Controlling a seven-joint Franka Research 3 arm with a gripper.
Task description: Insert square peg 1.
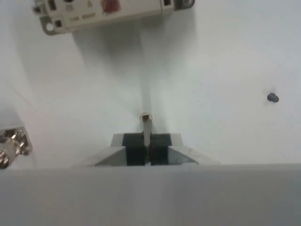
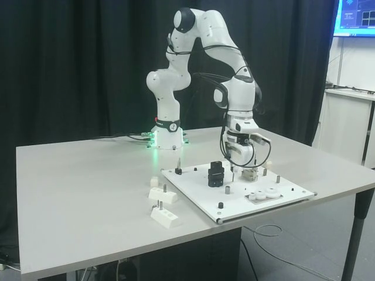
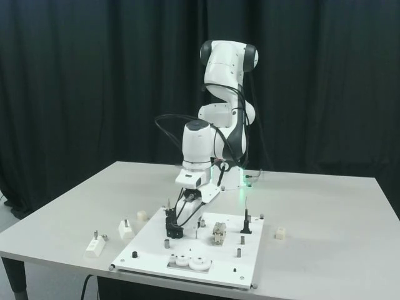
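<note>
Gripper (image 1: 146,157) clamped narrow on square peg 1 (image 1: 146,126), peg held upright and tip-down above the white board (image 1: 211,70), presumably to line it up with its hole; connector block (image 1: 108,12) sits well apart.

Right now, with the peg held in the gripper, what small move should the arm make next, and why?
Probably a slow descent with a small sideways search. The gripper is shut on the thin square peg, which hangs upright just above the white board. No hole shows under its tip in the wrist view, so I cannot confirm alignment.
</note>
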